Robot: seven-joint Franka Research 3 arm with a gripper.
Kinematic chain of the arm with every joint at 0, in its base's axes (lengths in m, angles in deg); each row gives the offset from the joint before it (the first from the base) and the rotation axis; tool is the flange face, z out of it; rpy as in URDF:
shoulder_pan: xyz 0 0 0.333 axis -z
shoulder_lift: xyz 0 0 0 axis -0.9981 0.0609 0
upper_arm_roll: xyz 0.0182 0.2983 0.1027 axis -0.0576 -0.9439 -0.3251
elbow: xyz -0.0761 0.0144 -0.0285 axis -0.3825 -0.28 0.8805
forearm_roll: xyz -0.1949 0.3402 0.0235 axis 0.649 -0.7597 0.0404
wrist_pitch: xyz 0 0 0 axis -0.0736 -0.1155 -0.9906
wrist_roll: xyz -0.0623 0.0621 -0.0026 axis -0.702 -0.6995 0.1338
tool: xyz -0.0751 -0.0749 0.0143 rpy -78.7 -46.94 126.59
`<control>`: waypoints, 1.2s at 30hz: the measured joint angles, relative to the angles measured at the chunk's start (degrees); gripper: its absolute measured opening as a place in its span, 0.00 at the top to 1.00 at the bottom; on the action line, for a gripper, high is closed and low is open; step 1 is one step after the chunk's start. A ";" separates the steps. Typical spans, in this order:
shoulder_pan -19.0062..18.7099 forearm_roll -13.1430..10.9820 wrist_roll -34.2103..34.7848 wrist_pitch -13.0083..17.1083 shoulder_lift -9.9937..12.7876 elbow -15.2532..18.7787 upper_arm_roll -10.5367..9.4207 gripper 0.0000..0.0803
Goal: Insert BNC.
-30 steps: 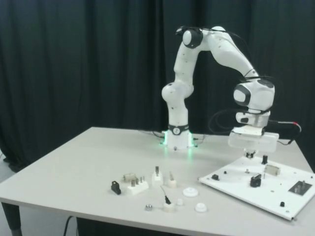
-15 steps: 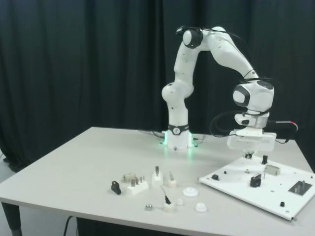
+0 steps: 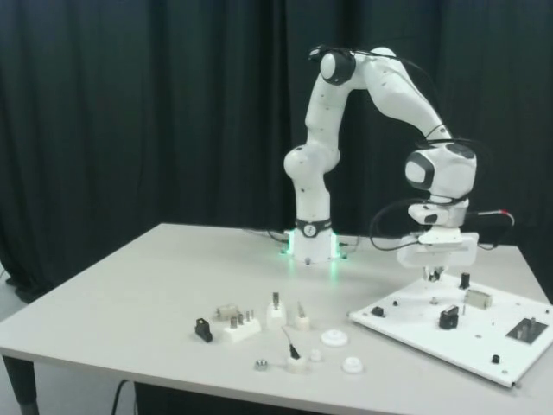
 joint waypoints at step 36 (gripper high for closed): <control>0.97 -3.21 -20.19 4.87 0.58 2.02 0.67 0.84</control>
